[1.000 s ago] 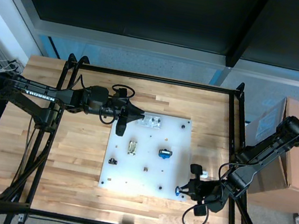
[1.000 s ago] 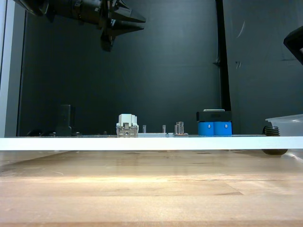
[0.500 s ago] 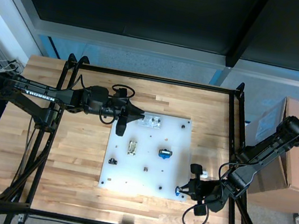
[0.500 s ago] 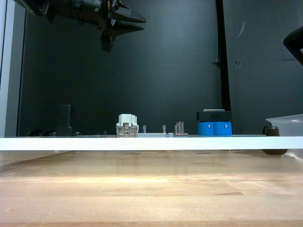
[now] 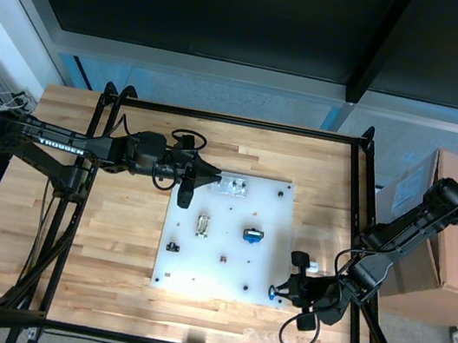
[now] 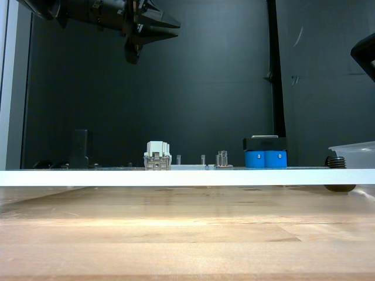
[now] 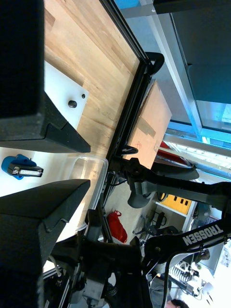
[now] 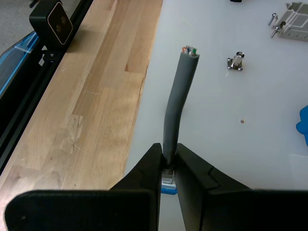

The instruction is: Pick the RJ45 connector and install on the taskboard

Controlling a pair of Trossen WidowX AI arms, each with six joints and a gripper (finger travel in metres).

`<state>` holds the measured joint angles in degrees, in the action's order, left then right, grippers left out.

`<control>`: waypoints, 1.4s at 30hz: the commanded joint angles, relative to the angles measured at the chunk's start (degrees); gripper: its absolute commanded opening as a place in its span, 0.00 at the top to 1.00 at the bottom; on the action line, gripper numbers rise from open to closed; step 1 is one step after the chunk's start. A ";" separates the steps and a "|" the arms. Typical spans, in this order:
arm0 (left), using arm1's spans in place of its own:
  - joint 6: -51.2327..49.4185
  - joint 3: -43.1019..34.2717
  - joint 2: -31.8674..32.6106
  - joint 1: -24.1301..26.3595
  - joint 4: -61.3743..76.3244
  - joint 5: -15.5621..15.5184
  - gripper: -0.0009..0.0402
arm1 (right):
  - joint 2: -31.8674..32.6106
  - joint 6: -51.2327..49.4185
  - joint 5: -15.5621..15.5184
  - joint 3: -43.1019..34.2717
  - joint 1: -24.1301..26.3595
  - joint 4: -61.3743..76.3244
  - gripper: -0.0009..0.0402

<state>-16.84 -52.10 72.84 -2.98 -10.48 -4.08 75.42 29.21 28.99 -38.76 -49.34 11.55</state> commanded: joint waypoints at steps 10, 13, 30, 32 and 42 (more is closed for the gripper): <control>0.00 -0.02 0.00 -0.02 -0.02 0.02 0.80 | 0.13 0.39 0.02 1.73 -0.02 -0.48 0.97; 0.00 -0.02 0.00 0.00 -0.02 0.02 0.80 | 0.13 0.59 0.04 3.17 0.00 -1.62 0.97; -0.02 -0.02 0.00 -0.02 0.00 0.02 0.80 | 2.78 1.44 -0.55 3.34 0.20 -2.84 0.97; 0.00 -0.02 0.00 0.00 -0.04 0.02 0.80 | 2.69 1.46 -0.55 3.37 0.20 -2.86 0.97; 0.00 -0.02 0.00 -0.02 -0.02 0.02 0.80 | 2.56 1.62 -0.55 2.56 0.20 -3.04 0.93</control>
